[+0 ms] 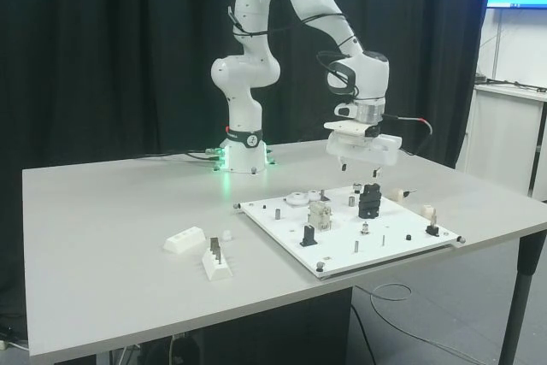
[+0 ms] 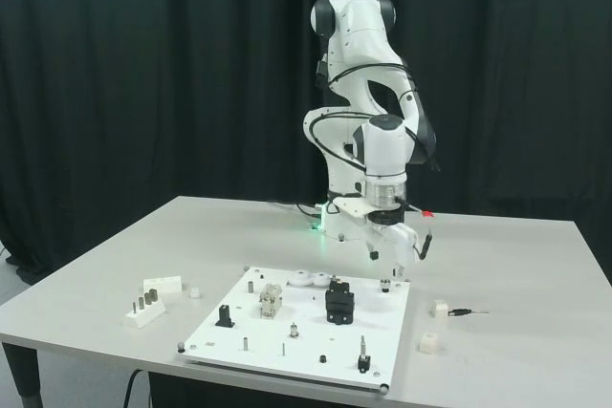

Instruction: Pick small gear.

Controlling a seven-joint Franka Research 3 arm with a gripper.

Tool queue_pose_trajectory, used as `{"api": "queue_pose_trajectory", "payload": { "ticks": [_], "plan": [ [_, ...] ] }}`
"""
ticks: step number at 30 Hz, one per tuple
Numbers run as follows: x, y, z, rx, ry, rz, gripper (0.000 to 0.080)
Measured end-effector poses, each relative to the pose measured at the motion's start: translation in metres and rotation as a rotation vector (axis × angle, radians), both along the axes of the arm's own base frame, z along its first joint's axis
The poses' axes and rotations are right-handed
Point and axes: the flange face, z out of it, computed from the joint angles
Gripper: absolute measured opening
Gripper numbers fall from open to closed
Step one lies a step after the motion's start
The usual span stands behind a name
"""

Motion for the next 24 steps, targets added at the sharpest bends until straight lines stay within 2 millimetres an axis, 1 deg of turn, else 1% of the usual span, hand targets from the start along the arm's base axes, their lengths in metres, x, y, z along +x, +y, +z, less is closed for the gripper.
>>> {"api": "queue_pose_trajectory", "payload": {
  "ticks": [9, 24],
  "plan": [
    [0.003, 0.001, 0.009, 0.002, -0.008, -0.003, 0.08],
    [0.006, 0.003, 0.013, 0.009, -0.017, -0.018, 0.08]
  ]
}}
